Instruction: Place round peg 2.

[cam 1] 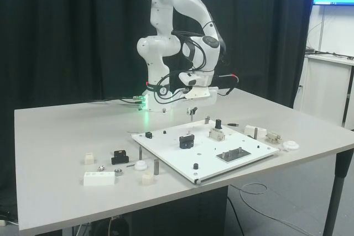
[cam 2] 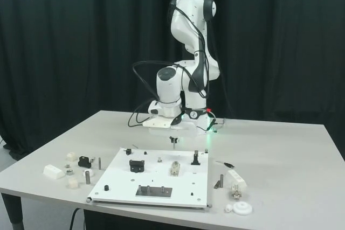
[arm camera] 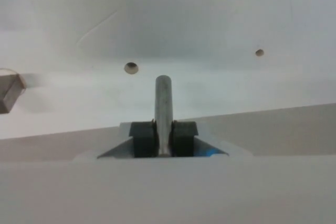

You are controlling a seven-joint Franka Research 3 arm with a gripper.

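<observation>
A grey metal round peg [arm camera: 163, 103] stands upright between the black pads of my gripper [arm camera: 164, 137], which is shut on it. Below lies the white board [arm camera: 220, 82], with a round hole [arm camera: 131, 67] a little beside the peg's tip and a smaller hole [arm camera: 259, 52] further off. In the first room view the gripper [cam 1: 191, 111] hangs over the board's [cam 1: 166, 143] far edge, well above it. The second room view shows the gripper [cam 2: 173, 141] over the far side of the board [cam 2: 116, 179].
The board carries a black bracket [cam 1: 186, 142], a black post [cam 1: 218, 124] and a grey plate with two pins [cam 1: 237, 155]. Loose parts lie beside it: a white block [cam 1: 99, 178], a black piece [cam 1: 119, 157], standing pegs [cam 1: 156, 166] and a white disc [cam 1: 290, 145].
</observation>
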